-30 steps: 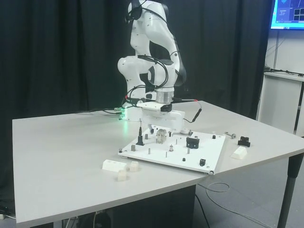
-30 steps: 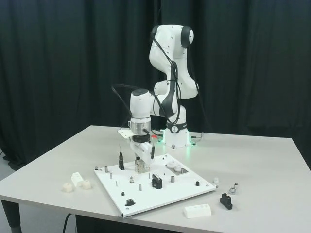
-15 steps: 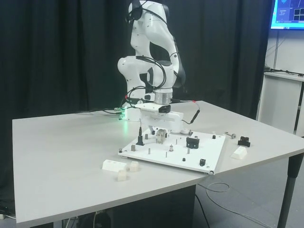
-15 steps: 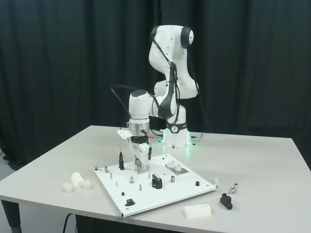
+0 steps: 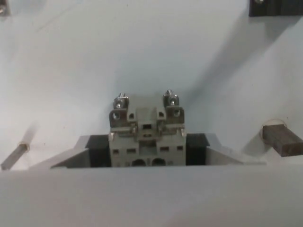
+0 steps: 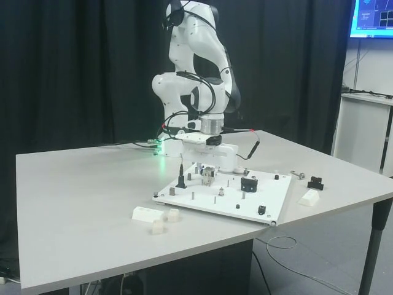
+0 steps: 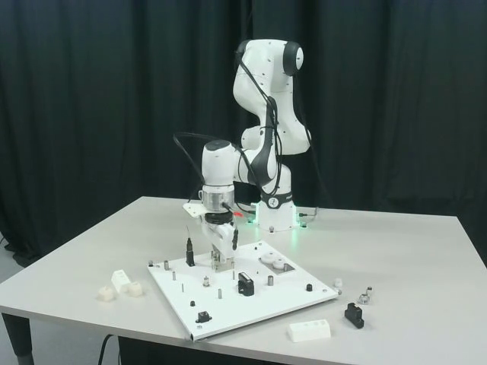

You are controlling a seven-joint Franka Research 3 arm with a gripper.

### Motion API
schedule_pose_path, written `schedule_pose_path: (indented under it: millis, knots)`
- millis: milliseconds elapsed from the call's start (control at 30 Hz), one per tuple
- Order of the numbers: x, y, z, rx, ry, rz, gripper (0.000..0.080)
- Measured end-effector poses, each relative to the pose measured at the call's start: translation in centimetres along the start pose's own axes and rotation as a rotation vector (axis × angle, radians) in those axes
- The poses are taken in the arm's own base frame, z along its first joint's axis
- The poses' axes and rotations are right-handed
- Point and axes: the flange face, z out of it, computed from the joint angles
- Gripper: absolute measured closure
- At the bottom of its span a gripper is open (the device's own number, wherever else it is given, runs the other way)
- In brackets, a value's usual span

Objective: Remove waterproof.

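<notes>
In the wrist view my jaws are clamped on the grey waterproof part, a blocky plastic piece with two shiny screws on top. In the first room view I have lifted up a little since a moment ago, so the part is coming off the flat white board. In the second room view it hangs just above the board, at the middle of the grey surface.

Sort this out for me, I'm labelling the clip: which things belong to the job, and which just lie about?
Belonging to the job:
- grey connector
- pincer, closed on it
- white board

Lying about:
- white blocks, beside the board
- white block
- black clip
</notes>
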Motion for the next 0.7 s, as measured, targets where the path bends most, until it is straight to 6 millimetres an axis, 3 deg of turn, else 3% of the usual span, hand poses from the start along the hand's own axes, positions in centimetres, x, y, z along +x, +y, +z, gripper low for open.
schedule_pose_path:
  millis: [700]
  knots:
    - [0.33,-0.04,-0.05,0.001,-0.017,0.015,0.0478]
